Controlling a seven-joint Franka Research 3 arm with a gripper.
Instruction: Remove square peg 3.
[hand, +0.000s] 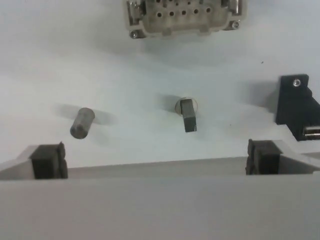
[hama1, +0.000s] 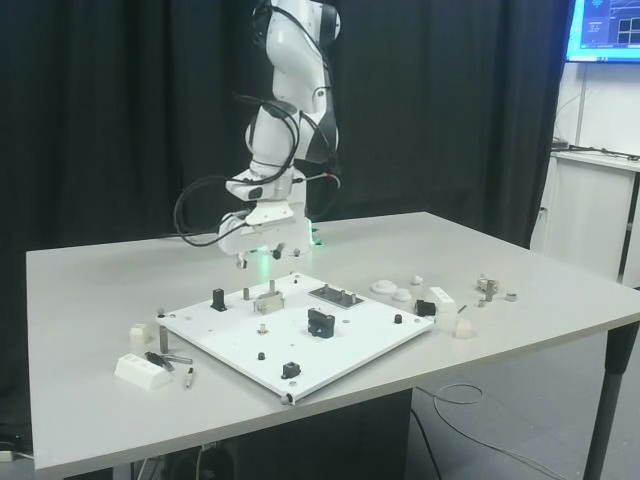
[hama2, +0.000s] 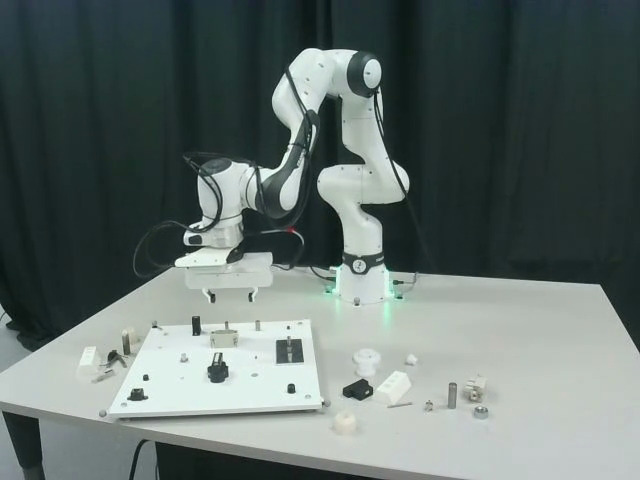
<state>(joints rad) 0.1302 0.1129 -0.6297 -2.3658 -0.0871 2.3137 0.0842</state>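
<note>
Pincer (hand: 155, 160) open w/ nothing in it, hovering above white board (hama1: 300, 335); square peg (hand: 188, 116) upright in board, round peg (hand: 82, 122) beside it.

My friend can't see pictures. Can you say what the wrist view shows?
A square peg stands in a white board, seen from above, between the pincer's two black pads. A round peg stands nearby, a grey connector lies beyond, and a black block sits at one edge.

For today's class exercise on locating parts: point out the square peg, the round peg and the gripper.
square peg (hand: 189, 120), wrist view, on its side face.
round peg (hand: 82, 123), wrist view, mid-shaft.
gripper (hama2: 229, 296), second room view, between its fingertips.
</note>
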